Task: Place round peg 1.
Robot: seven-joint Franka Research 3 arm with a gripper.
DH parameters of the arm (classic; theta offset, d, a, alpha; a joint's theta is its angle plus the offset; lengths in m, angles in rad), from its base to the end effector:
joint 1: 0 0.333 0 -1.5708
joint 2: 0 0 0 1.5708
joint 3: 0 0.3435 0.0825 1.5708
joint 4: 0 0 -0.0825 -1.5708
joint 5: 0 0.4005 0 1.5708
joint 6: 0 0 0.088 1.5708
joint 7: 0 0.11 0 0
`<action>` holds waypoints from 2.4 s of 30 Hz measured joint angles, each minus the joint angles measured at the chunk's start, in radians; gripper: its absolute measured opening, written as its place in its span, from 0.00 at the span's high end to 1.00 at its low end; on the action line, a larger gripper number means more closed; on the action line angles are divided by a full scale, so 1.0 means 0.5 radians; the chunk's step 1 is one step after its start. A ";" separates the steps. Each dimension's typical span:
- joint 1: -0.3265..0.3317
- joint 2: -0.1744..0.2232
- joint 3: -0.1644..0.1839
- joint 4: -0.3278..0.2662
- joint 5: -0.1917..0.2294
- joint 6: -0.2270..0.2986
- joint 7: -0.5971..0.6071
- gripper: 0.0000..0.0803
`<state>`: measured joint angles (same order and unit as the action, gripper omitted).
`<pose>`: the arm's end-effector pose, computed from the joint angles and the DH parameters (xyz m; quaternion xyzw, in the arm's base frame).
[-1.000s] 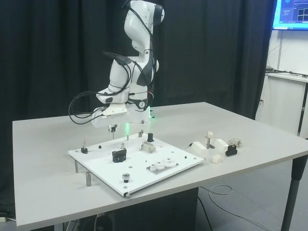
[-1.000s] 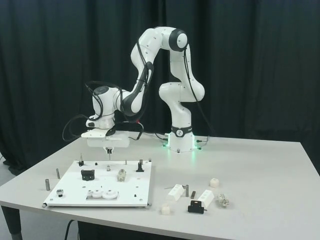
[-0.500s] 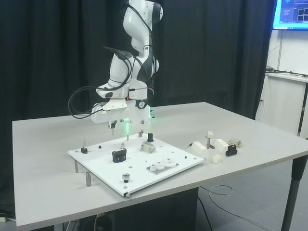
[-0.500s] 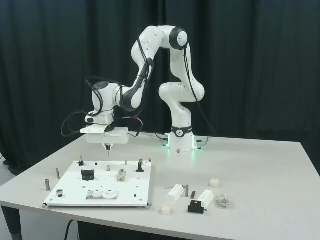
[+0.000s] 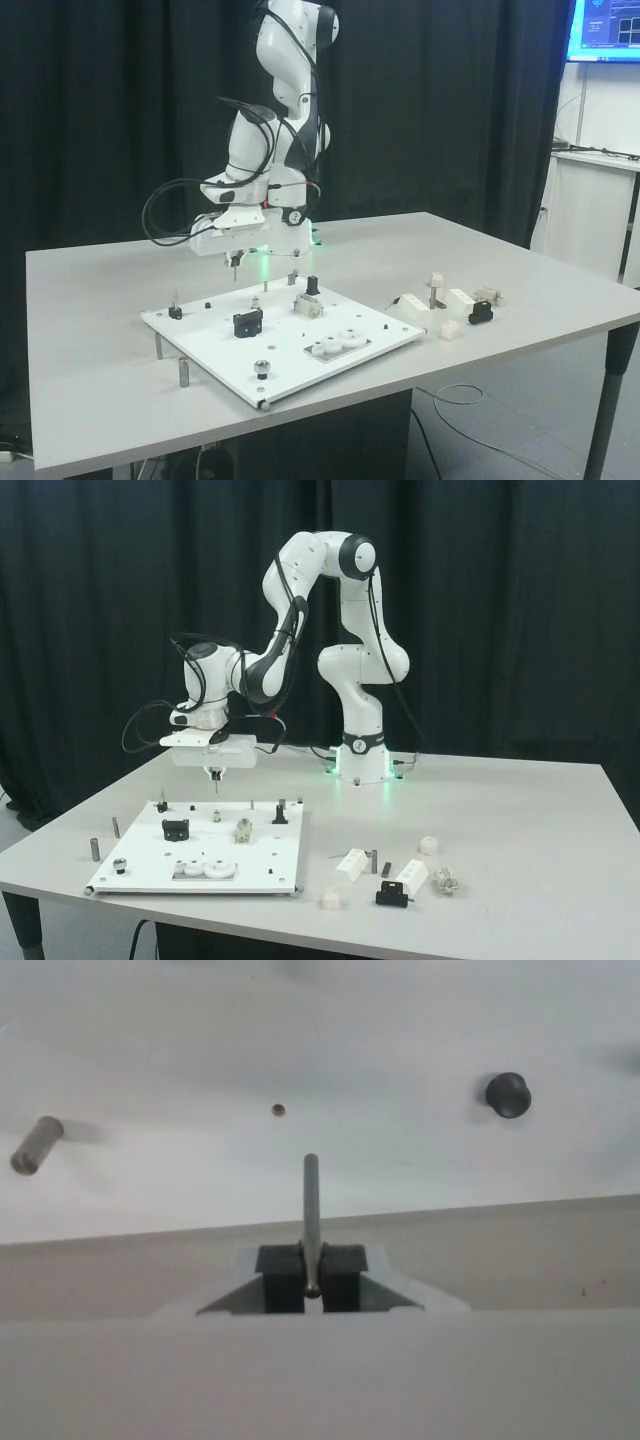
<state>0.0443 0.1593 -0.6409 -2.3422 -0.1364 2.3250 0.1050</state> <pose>0.4199 -0.2908 0.2799 0.9483 -0.2941 -0.0949 0.0726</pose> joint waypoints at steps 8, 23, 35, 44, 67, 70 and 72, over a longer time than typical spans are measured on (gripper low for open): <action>0.000 0.000 0.000 0.002 -0.006 0.003 0.001 0.96; 0.067 -0.001 0.019 0.003 0.021 0.002 0.054 0.96; 0.290 -0.060 0.107 0.003 0.120 -0.039 0.273 0.96; 0.484 -0.116 0.225 0.004 0.141 -0.095 0.537 0.96; 0.726 -0.056 0.760 0.023 0.192 -0.059 1.225 0.96; 0.732 -0.024 0.841 0.048 0.193 -0.053 1.313 0.96; 0.734 0.002 0.892 0.072 0.194 -0.049 1.360 0.96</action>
<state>0.4111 0.1602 -0.1949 -2.3064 -0.0395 2.3007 0.7848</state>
